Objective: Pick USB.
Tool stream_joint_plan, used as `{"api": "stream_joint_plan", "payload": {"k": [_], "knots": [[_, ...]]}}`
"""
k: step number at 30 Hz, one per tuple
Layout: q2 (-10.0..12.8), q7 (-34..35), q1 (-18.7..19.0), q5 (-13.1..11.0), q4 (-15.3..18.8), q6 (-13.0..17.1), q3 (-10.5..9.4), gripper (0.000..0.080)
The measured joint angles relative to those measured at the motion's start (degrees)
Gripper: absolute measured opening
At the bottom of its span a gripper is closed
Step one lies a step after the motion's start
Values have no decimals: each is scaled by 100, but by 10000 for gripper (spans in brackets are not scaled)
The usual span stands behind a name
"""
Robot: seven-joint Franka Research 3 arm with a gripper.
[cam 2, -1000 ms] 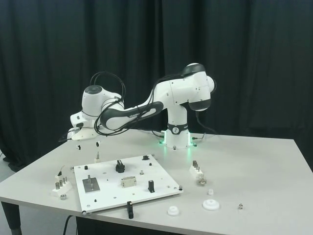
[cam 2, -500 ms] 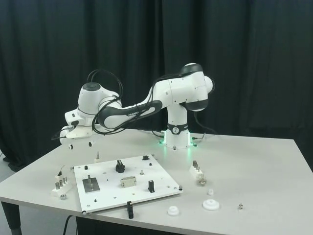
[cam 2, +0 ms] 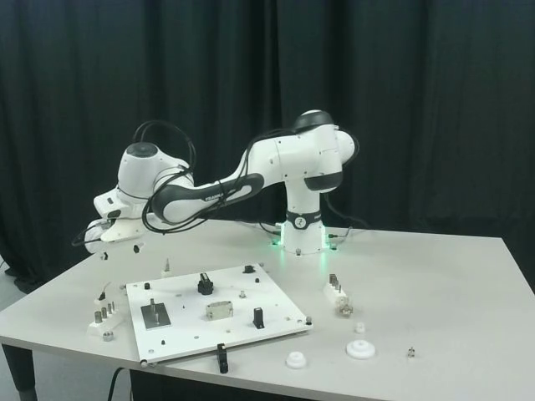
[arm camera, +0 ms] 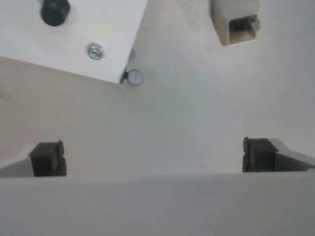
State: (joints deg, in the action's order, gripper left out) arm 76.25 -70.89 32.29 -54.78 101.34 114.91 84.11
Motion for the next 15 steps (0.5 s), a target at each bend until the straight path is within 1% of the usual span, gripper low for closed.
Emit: {"api": "stream_joint_plan", "payload": {"k": [12,15], "knots": [[50,-428,-402,-3,-546,23,-155,800],[51,-550,-477,-50,-665,33,-219,800]]}}
